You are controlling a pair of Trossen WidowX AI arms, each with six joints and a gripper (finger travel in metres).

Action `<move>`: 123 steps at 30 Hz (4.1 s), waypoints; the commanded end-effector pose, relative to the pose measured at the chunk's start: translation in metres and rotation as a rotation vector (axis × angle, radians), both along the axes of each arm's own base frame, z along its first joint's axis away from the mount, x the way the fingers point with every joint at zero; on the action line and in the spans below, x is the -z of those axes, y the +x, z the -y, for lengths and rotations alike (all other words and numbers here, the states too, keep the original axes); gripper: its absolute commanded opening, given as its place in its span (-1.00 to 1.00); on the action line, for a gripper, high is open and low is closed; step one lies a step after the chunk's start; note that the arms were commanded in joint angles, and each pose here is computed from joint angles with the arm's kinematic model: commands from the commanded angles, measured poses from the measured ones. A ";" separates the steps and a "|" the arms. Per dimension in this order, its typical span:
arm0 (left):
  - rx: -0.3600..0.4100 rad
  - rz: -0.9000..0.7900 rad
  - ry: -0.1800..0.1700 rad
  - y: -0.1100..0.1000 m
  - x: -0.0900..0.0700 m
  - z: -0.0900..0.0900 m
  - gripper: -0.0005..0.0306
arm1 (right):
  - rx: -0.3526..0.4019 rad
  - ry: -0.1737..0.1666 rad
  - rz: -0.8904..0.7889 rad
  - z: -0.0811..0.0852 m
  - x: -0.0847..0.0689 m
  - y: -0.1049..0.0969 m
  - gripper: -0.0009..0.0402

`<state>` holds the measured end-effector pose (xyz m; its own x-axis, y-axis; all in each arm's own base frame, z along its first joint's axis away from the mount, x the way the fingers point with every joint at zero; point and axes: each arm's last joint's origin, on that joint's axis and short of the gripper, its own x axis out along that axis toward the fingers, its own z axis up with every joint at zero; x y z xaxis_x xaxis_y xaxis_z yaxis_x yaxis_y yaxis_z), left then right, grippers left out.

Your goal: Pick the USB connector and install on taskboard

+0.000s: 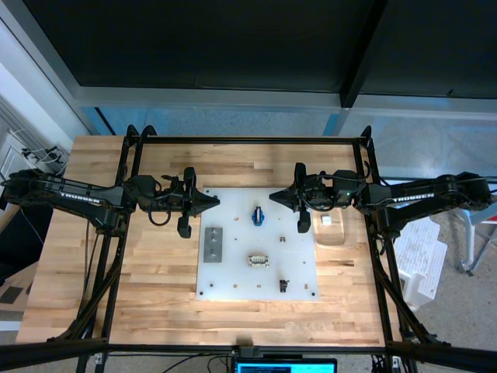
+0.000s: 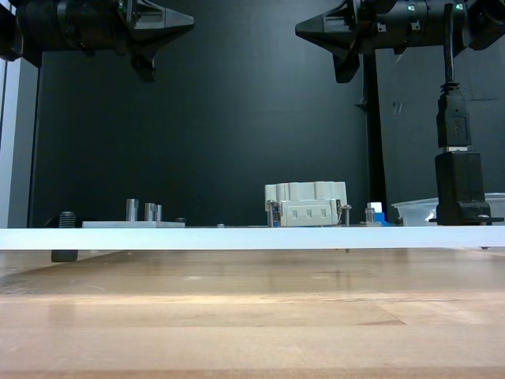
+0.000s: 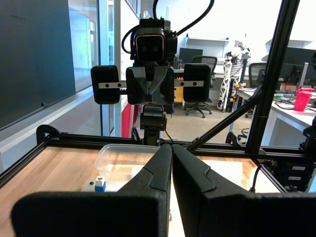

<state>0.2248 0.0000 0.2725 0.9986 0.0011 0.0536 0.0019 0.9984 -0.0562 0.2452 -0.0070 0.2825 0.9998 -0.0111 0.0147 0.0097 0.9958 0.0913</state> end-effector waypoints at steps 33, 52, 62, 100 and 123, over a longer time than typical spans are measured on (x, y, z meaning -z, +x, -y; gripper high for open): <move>0.000 0.000 0.000 0.000 0.000 0.000 -0.96 | -0.005 -0.018 0.009 -0.001 -0.007 0.001 -0.96; 0.000 0.000 0.000 0.000 0.000 0.000 -0.96 | -0.005 -0.022 0.019 -0.001 -0.008 0.001 -0.96; 0.000 0.000 0.000 0.000 0.000 0.000 -0.96 | -0.004 -0.022 0.020 -0.001 -0.008 0.001 -0.96; 0.000 0.000 0.000 0.000 0.000 0.000 -0.97 | -0.004 -0.022 -0.008 -0.001 -0.005 0.002 -0.96; 0.000 0.000 0.000 0.000 0.000 0.000 -0.96 | -0.005 -0.022 -0.008 -0.001 -0.005 0.002 -0.96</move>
